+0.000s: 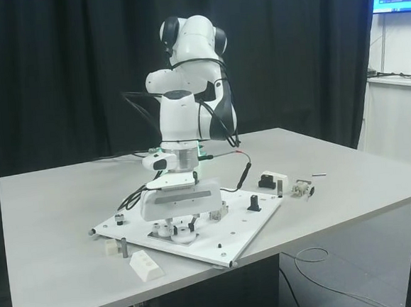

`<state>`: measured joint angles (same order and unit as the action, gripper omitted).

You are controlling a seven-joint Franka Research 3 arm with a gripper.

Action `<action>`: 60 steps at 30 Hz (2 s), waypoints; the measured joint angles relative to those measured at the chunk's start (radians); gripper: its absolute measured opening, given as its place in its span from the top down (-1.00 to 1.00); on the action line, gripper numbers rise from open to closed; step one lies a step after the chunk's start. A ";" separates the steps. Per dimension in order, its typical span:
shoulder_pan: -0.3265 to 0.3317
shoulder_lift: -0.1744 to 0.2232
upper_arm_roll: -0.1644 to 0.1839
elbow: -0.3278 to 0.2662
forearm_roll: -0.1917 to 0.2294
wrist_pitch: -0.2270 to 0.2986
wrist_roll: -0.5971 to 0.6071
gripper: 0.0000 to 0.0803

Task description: Remove large gear.

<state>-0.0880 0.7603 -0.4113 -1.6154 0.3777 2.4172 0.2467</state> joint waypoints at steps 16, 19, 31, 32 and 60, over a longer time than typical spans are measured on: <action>-0.006 0.005 0.000 0.025 0.005 -0.031 0.000 0.18; -0.006 0.006 0.000 0.027 0.005 -0.035 0.000 0.18; -0.006 0.013 -0.001 0.033 0.005 -0.037 -0.106 0.18; -0.006 0.013 -0.001 0.033 0.005 -0.037 -0.117 0.18; -0.007 0.018 -0.005 0.052 0.003 -0.066 -0.070 0.19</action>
<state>-0.0953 0.7784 -0.4159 -1.5632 0.3806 2.3508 0.1768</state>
